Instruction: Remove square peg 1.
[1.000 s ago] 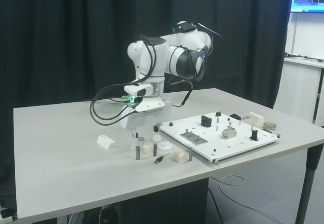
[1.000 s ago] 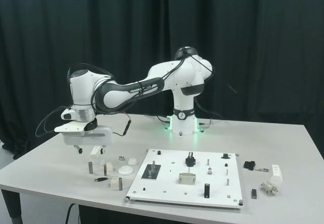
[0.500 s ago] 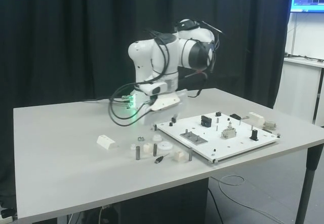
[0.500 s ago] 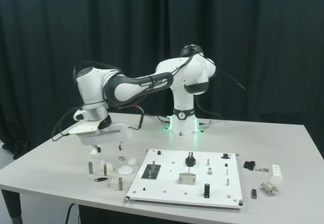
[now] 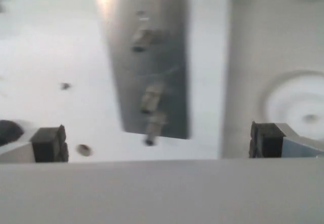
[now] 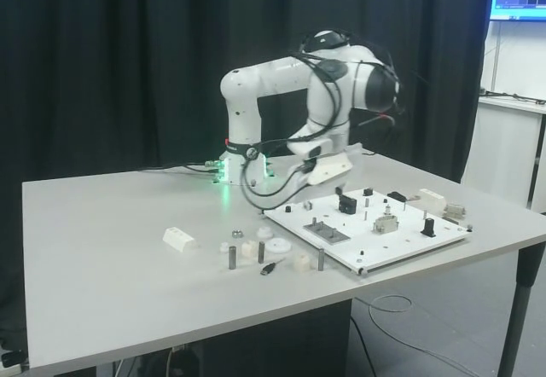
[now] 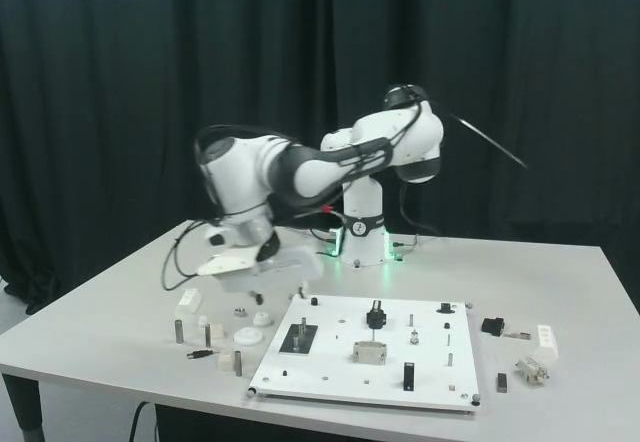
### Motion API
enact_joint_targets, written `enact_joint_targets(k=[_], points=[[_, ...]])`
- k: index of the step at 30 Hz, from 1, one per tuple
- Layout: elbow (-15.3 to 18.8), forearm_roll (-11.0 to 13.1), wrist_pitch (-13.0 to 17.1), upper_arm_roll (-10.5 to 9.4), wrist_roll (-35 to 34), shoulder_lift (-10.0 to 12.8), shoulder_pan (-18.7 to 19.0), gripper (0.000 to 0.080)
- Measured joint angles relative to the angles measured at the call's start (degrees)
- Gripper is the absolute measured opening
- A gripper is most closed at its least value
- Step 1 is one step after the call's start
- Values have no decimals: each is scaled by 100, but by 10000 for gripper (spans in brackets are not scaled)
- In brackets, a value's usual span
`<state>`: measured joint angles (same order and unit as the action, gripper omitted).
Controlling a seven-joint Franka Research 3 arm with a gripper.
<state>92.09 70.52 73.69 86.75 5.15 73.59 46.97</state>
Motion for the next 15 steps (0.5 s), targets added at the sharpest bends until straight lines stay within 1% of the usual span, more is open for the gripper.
enact_joint_targets(k=[7, 10, 15], points=[[455, 16, 58, 101, -414, -9, 794, 800], [661, 24, 193, 136, -543, -10, 1124, 800], [1002, 30, 522, 152, -771, -12, 1635, 800]])
